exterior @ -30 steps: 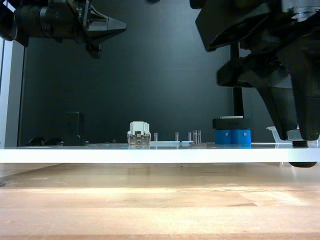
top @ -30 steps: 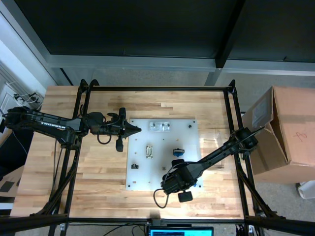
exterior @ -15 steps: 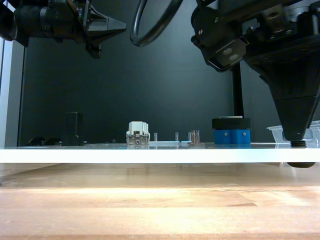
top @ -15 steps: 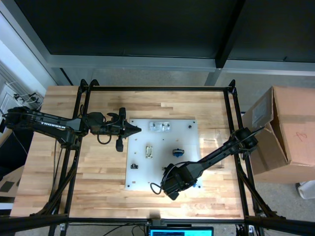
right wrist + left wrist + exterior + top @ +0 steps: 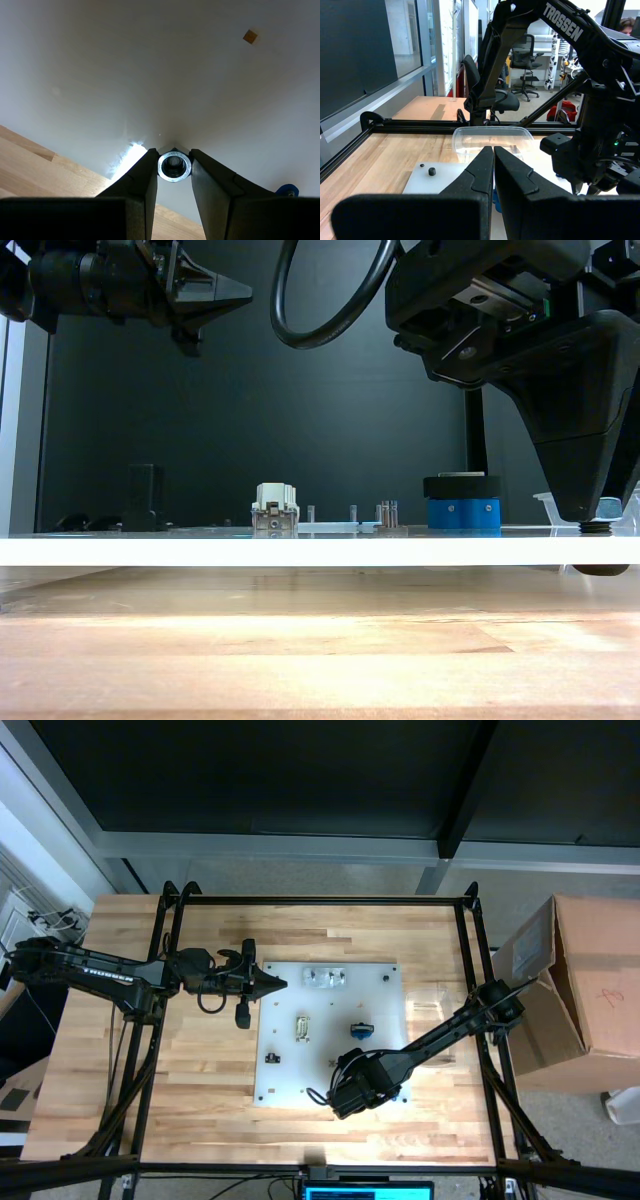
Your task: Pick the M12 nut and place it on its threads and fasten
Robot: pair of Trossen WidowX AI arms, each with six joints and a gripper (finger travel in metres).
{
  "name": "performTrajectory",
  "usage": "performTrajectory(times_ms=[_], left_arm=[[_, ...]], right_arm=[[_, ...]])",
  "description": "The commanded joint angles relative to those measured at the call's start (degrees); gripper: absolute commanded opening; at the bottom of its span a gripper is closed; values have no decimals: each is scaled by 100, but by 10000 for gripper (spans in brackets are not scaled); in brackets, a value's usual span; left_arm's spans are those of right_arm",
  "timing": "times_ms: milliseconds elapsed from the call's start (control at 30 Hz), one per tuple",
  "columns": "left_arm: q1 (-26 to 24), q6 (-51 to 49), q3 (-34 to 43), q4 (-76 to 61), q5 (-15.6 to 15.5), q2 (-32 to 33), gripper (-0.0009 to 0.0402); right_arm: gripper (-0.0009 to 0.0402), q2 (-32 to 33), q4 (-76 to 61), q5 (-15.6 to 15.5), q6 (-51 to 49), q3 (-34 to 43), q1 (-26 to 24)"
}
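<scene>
The small silver nut (image 5: 174,166) is clamped between the fingers of my right gripper (image 5: 174,159), which points straight down at the white board (image 5: 290,1080). In the low view the right gripper (image 5: 598,518) has its tips directly on top of the black ribbed stud (image 5: 598,528), and the ribs show just beneath them. Seen from above, the right gripper (image 5: 352,1092) covers both nut and stud at the board's near right edge. My left gripper (image 5: 278,984) hovers high over the board's far left edge with its fingers (image 5: 480,167) pressed together on nothing.
A blue and black round part (image 5: 462,502) and a white connector block (image 5: 277,510) stand on the board. A clear tray (image 5: 492,137) lies off the board's right side. The black frame rails (image 5: 470,950) border the table, and a cardboard box (image 5: 575,990) stands beyond the right edge.
The right wrist has turned about its own axis over the stud, swinging its cable and camera round. The fingertips stayed on the stud with the nut. The left arm has not moved.
</scene>
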Motion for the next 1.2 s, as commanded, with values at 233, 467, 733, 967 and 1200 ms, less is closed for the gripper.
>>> performTrajectory(times_ms=[233,467,733,967,1200], left_arm=[[0,2,2,2,0,2,0],[0,2,2,2,0,2,0],[0,2,2,2,0,2,0],[0,2,2,2,0,2,0],[0,2,2,2,0,2,0]], right_arm=[[32,-7,-15,-4,-13,4,-2],[81,-7,-15,9,-11,4,-2],[145,-39,-17,13,-17,4,-2],[198,-61,-22,17,-26,4,-2],[228,-216,-22,87,-111,4,-2]])
